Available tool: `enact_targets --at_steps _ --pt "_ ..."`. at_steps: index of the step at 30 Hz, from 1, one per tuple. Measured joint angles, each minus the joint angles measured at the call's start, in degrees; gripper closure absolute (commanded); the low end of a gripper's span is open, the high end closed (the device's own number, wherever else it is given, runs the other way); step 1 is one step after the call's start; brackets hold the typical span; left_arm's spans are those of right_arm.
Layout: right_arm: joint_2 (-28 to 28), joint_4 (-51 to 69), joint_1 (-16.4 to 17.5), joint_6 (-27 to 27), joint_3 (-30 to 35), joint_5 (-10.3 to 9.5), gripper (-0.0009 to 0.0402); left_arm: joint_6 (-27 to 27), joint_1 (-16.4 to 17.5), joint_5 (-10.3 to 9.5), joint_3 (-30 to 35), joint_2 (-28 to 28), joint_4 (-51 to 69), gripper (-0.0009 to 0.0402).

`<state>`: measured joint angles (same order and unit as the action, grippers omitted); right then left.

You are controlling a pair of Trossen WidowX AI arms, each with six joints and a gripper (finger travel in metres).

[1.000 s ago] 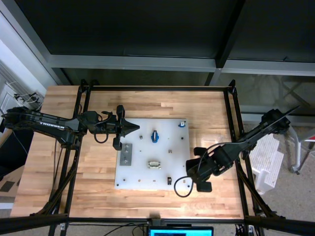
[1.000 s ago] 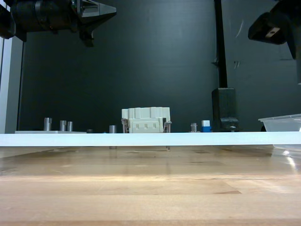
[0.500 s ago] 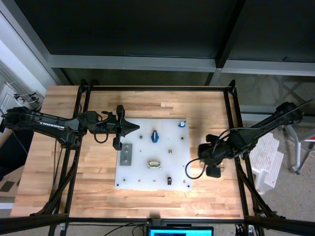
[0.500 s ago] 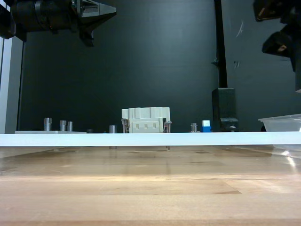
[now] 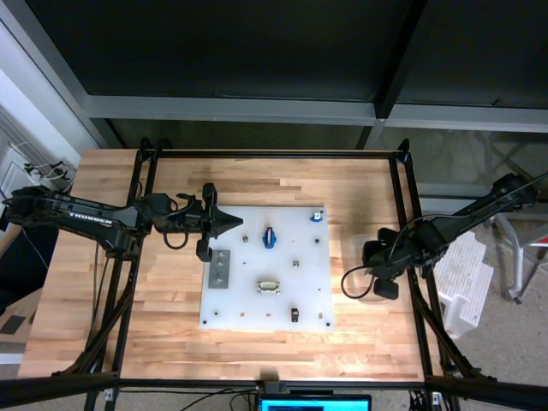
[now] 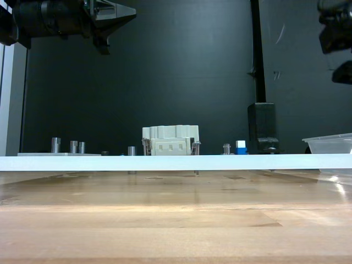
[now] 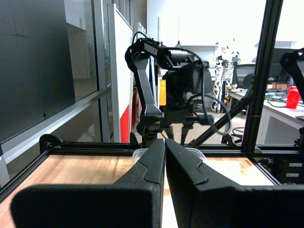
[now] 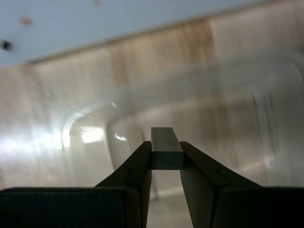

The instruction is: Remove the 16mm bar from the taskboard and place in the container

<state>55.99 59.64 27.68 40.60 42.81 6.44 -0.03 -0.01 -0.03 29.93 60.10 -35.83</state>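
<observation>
The right gripper (image 8: pixel 166 159) is clamped on the 16mm bar (image 8: pixel 167 153), its two fingers (image 8: pixel 137 167) pressing the bar's opposite sides with the flat end face showing between them. The bar hangs above the container (image 8: pixel 80 111), whose clear rounded rim curves around behind it, so it looks to be over the opening rather than outside the wall. As a short piece of grey metal, the bar is likely stiff, dense for its size and not at all fragile. Its smooth sides could slip between hard fingers, though, so a square pinch across the sides, as here, seems the sound hold (a grip nearer one end might let it pivot). Let go from height, it would probably bounce or rattle in the hard plastic. The tub itself looks light enough to shift, so a low release should suit best. The taskboard (image 5: pixel 257 308) lies just beside the container, on the left arm's side. The left gripper (image 7: pixel 165 149) is parked well apart from the container, beyond the taskboard, with its fingers pressed together on nothing.
</observation>
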Motion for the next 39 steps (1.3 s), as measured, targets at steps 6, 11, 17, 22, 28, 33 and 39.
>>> enact_targets --at_steps 6,11,17,22,28,33,39 --pt "-0.83 3.04 0.0 2.23 -3.19 -0.07 0.0384 0.0 0.0 0.02 0.02 0.0 -0.02 0.0393" --pt "0.44 2.4 0.02 4.13 -5.79 -0.37 0.0384 0.0 0.0 0.0 0.0 0.0 0.0 0.0393" --pt "3.17 -3.76 0.04 4.48 -7.61 -6.25 0.0384 -0.02 0.0 0.02 0.0 0.0 0.0 0.0393" --pt "4.11 -4.2 0.02 4.79 -8.22 -5.38 0.0373 0.0 0.0 0.0 0.0 0.0 0.02 0.0393" --pt "4.22 -5.2 0.04 7.37 -8.22 -4.5 0.0283 0.0 0.0 0.0 0.02 0.0 0.02 0.0393" --pt "4.22 -5.51 0.02 9.77 -8.22 -4.5 0.0197 0.0 0.0 0.0 0.0 0.0 0.02 0.0393" --pt "4.22 -5.77 0.02 11.23 -8.17 -4.5 0.0134 0.0 0.0 0.02 0.02 0.0 0.02 0.0393"
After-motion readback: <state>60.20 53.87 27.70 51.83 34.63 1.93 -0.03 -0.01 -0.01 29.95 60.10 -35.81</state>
